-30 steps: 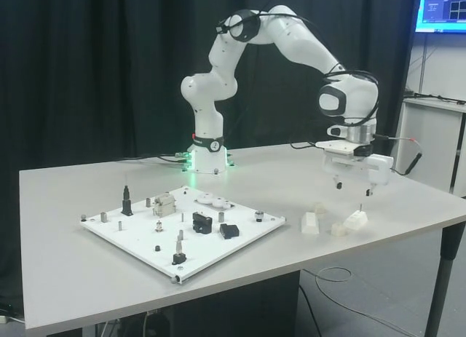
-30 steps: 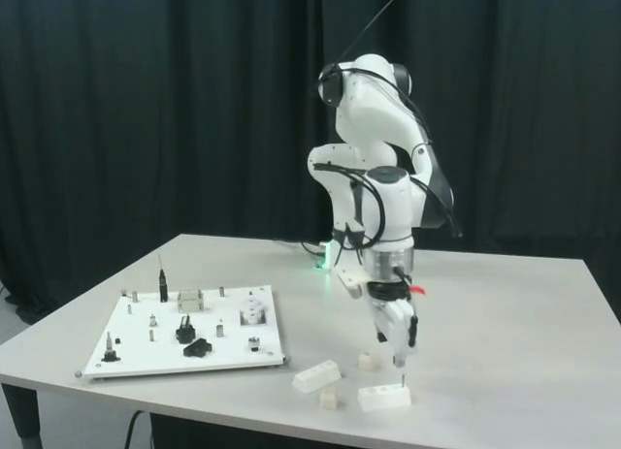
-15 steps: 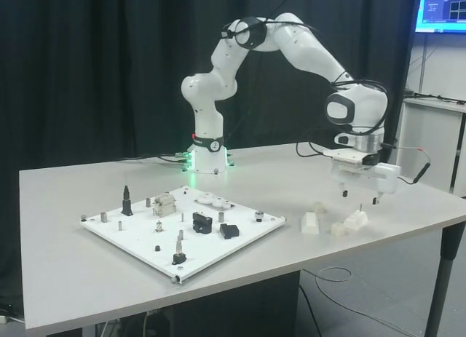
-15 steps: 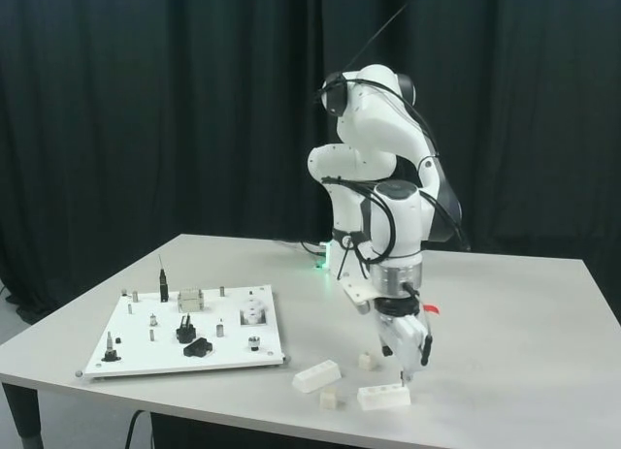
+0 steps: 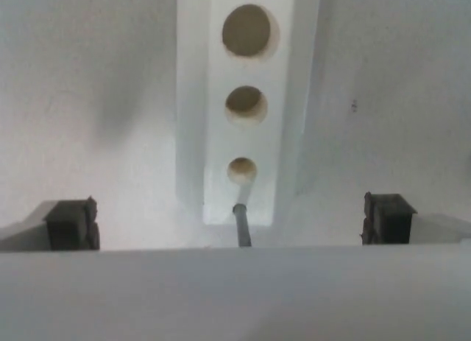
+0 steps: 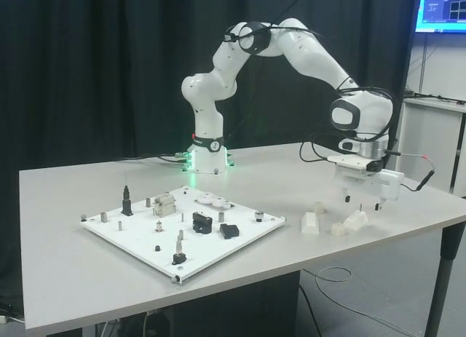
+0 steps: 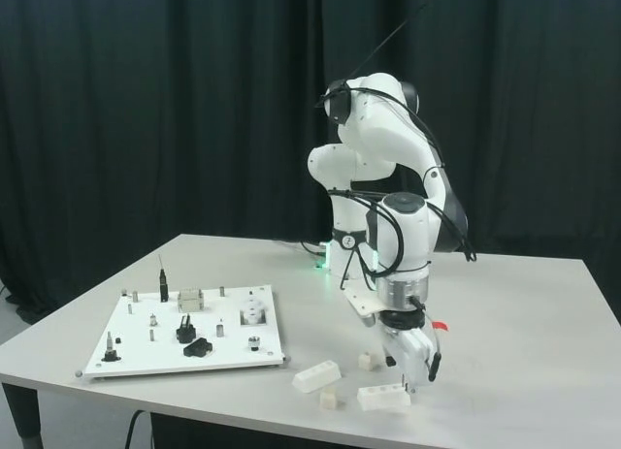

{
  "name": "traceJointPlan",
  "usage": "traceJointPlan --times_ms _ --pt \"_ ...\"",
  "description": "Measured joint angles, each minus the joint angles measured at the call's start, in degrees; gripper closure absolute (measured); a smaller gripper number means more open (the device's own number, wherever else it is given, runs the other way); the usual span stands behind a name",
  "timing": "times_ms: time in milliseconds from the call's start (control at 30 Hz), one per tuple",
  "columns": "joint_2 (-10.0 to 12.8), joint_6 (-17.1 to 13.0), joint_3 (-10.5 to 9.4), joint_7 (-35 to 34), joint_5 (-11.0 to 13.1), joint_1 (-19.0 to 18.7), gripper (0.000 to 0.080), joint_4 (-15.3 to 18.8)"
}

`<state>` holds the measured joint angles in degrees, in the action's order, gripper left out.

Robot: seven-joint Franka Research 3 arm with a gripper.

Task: Pick round peg 1.

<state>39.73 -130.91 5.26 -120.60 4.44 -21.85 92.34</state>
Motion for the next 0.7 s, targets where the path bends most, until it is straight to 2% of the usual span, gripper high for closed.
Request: traceJointPlan --times_ms 400,600,633,700 --pt "1.62 0.16 0.82 0.01 0.00 -0.54 0.0003 -1.20" --pt "1.79 1.20 0.83 2.09 0.00 -0.91 0.0003 -1.53" --pt "1.79 1.37 0.83 2.19 0.00 -0.97 0.0142 -1.59" --pt "1.79 1.89 0.83 2.19 0.00 -1.07 0.0142 -1.77"
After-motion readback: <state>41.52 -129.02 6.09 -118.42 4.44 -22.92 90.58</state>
